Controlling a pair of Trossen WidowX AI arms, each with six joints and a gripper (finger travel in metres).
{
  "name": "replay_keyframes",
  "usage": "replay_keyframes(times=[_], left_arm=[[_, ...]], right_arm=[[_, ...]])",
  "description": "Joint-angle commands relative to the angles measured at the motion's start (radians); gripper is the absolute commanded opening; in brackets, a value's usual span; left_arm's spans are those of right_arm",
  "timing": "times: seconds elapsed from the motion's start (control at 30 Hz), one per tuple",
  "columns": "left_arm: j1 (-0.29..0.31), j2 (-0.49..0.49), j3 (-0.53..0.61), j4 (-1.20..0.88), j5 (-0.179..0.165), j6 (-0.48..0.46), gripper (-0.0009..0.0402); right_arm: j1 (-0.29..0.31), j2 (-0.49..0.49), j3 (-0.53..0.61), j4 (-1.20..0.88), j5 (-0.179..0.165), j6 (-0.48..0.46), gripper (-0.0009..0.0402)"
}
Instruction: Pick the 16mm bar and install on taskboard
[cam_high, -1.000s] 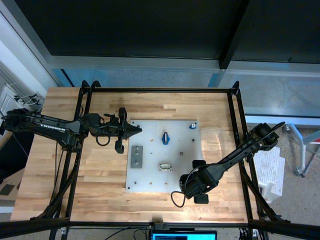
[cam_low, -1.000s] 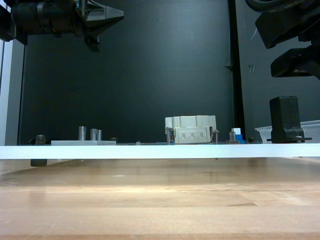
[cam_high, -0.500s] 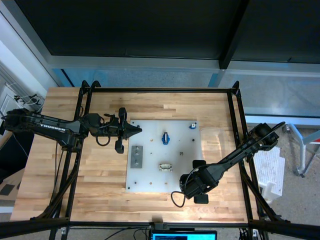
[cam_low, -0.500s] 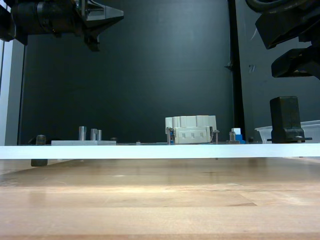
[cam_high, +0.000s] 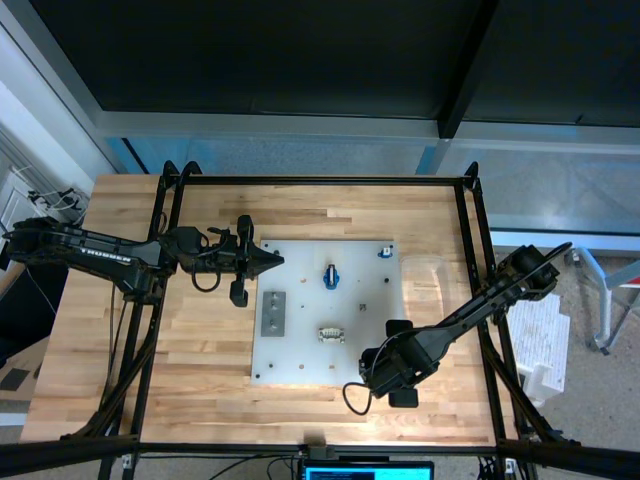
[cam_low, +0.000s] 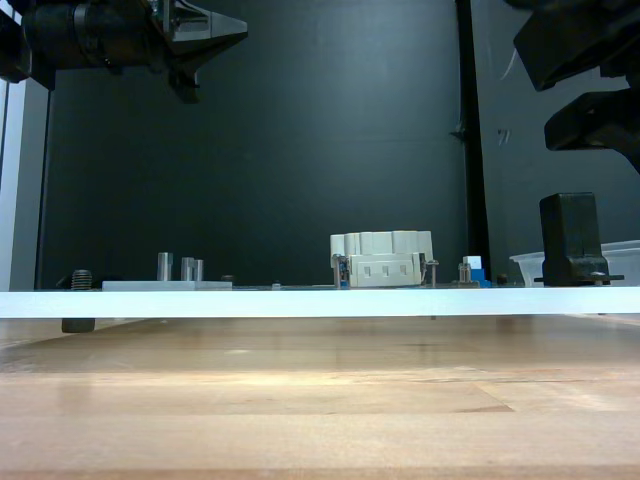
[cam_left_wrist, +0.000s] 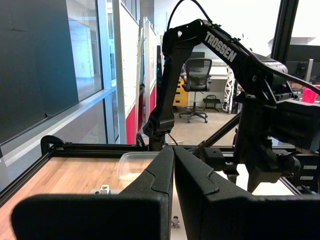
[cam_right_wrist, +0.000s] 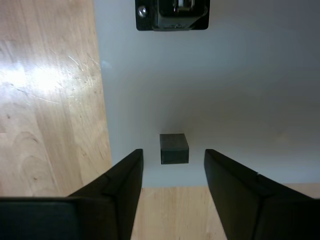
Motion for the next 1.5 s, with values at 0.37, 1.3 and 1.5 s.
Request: replay_keyframes(times=[0.37, 1.3, 1.5], left_arm=[[0.000, 0.000, 0.000, 0.000, 0.000, 0.000, 0.0000], [0.000, 0.000, 0.000, 0.000, 0.000, 0.000, 0.0000], [0.000, 0.000, 0.000, 0.000, 0.000, 0.000, 0.0000]], right_arm=[[0.000, -0.092, 0.001, -0.012, -0.002, -0.001, 0.0255], [-0.002, -0.138, 0.036, -0.063, 0.002, -0.003, 0.0263], [-0.007, -0.152, 0.036, -0.061, 0.006, -0.030, 0.0263]])
